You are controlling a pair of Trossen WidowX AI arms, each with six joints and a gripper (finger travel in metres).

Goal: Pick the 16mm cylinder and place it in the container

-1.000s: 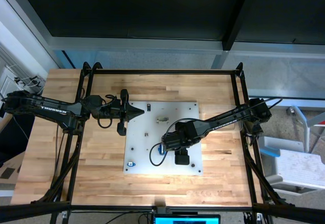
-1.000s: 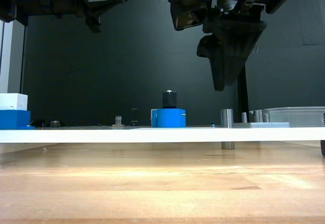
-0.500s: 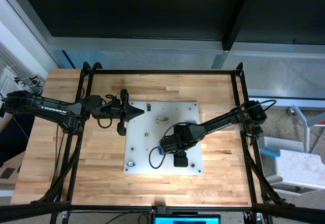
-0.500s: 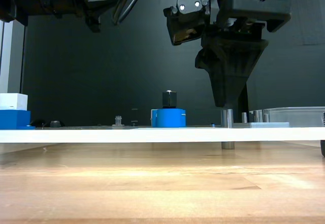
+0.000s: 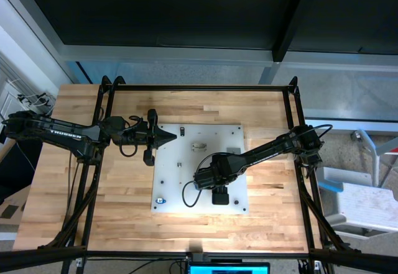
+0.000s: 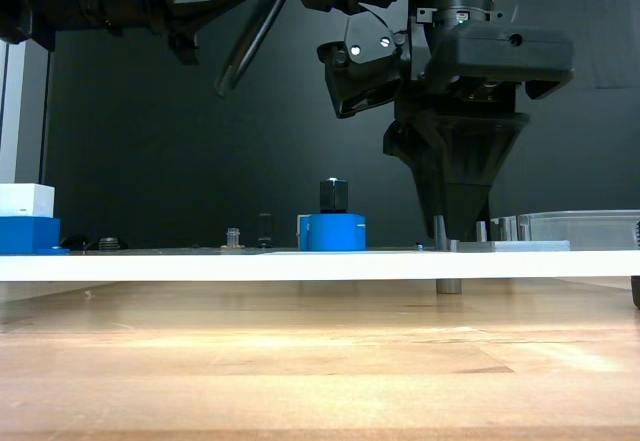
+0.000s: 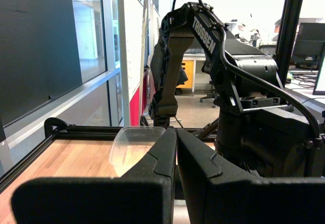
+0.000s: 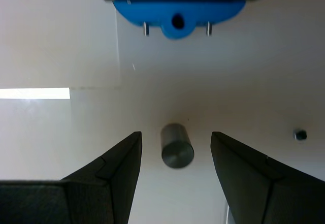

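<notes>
The 16mm cylinder [image 8: 176, 145] is a short grey metal peg standing in the white board [image 5: 180, 181]. My right gripper [image 8: 176, 137] is open, with one finger on each side of the peg and a gap to both. In the low view the right gripper [image 6: 452, 233] has its tips down at the cylinder [image 6: 447, 248], covering its top. From above, the right gripper [image 5: 209, 178] hides the peg. The clear container [image 6: 585, 223] sits on the board to the right, also seen as the container [image 7: 133, 145] beyond my shut left gripper [image 7: 175, 150]. The left gripper [image 5: 166, 136] hovers at the board's left edge.
A blue holder with a black piece on top [image 6: 332, 229] stands mid-board. A blue and white block [image 6: 25, 223] is at the far left. A blue fixture [image 8: 176, 9] lies just beyond the peg. Small pins [image 6: 233, 237] stand on the board. A small blue part [image 5: 160, 200] lies near the board's front left corner.
My right gripper has come down from well above the board until its open fingers straddle the cylinder. The left arm has not moved.
</notes>
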